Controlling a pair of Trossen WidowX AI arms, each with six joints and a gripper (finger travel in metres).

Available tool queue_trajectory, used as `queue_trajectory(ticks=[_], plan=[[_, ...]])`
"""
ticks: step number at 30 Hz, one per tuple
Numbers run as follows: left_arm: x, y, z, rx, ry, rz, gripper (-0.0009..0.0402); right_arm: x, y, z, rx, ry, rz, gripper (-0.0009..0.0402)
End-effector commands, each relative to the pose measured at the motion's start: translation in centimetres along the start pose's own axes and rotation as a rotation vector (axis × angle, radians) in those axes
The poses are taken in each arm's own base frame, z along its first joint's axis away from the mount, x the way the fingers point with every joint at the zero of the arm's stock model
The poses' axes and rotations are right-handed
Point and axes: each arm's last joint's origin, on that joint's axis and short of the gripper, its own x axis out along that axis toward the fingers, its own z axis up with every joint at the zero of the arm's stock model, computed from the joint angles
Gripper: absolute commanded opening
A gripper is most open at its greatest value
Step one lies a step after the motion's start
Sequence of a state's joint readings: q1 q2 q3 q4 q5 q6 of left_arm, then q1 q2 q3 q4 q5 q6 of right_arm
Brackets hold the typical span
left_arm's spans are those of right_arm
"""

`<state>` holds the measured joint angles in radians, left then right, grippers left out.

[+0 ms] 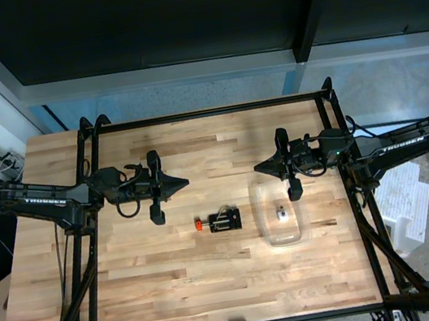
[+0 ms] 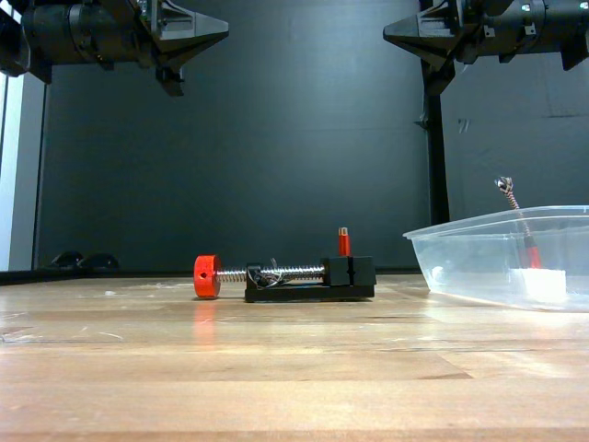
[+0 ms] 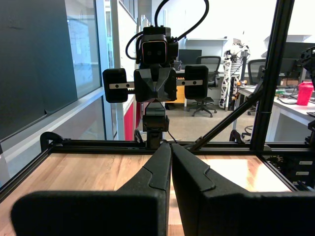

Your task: Pick the RCA connector and install on taskboard

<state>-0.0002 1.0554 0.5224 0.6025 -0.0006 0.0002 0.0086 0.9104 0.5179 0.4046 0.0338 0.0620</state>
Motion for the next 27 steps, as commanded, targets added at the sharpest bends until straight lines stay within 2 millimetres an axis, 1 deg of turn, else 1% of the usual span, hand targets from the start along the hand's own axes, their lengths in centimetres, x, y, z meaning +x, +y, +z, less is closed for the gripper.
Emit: queue_trajectory(ticks=[1, 8, 10, 13, 16, 27], plan=[[0.0, 0.0, 0.0, 0.0, 0.0, 0.0, 0.0, 0.0, 0.1, 0.0, 0.001, 0.0, 0.011, 0.0], [0.0, 0.0, 0.0, 0.0, 0.0, 0.0, 0.0, 0.0, 0.1, 0.0, 0.003, 0.005, 0.011, 0.0], [0.0, 0.0, 0.0, 0.0, 0.0, 0.0, 0.0, 0.0, 0.1, -0.1, 0.035, 0.023, 0.004, 0.0], [0.0, 0.0, 0.0, 0.0, 0.0, 0.0, 0.0, 0.1, 0.0, -0.2, 0.028, 0.106, -0.031, 0.0], [0.0, 0.0, 0.0, 0.0, 0.0, 0.0, 0.0, 0.0, 0.0, -0.1, 0.011, 0.167, -0.028, 0.0], [0.0, 0.0, 0.0, 0.0, 0.0, 0.0, 0.0, -1.3, 0.3, 0.7, -0.003, 0.451, -0.028, 0.0]])
